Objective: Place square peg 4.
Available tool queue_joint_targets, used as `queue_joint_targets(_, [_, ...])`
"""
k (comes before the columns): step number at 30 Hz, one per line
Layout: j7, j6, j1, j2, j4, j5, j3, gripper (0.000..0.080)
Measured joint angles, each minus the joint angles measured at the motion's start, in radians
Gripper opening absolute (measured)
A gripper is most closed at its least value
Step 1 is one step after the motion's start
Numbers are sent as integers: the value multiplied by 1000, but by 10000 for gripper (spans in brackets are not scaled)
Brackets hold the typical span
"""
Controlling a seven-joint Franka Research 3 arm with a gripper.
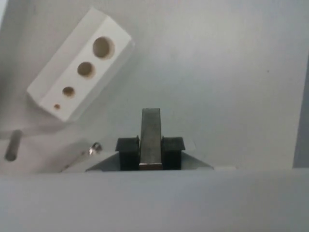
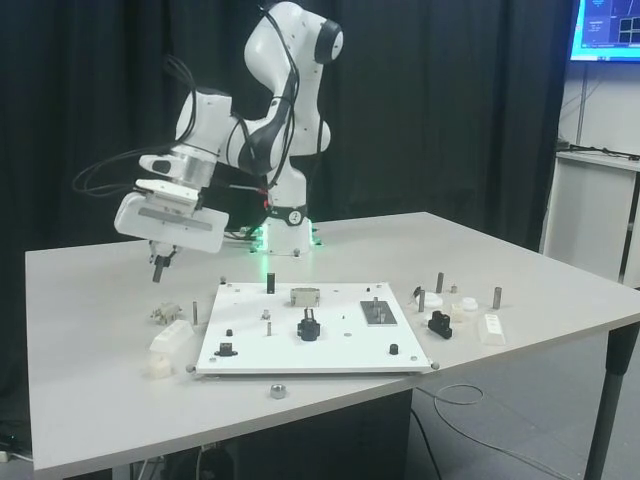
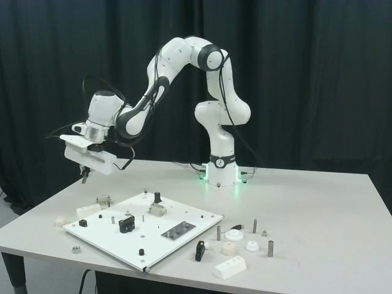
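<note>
Gripping square peg (image 1: 150,137), gripper (image 1: 150,153) above unlabelled white block (image 1: 79,64).

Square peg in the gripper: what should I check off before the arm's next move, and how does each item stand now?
1. Square peg clamped between the gripper fingers: ok.
2. Peg lifted off the grey table: ok.
3. White block with four holes lies apart from the peg, not under it: ok.
4. Gripper over the white board: not ok, it hangs beside the board.
5. Target square hole located: cannot tell.

Black curtains (image 3: 318,73) behind grey table (image 3: 324,208)
</note>
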Motion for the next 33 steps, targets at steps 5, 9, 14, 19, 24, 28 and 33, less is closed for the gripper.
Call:
queue_joint_targets(5, [-67,-38,-47,46,60,63,34,97])
queue_joint_targets(9, [-72,-73,-90,70,106,102,63,97])
queue_joint_targets(14, [-34,-101,-134,89,150,178,85,97])
queue_joint_targets(19, [34,-122,-160,107,182,232,91,97])
queue_joint_targets(24, [87,-153,-171,125,210,262,91,97])
queue_joint_targets(28, [118,-183,-177,144,235,281,92,97])
queue_joint_targets(33, [149,-233,-186,175,272,300,92,97])
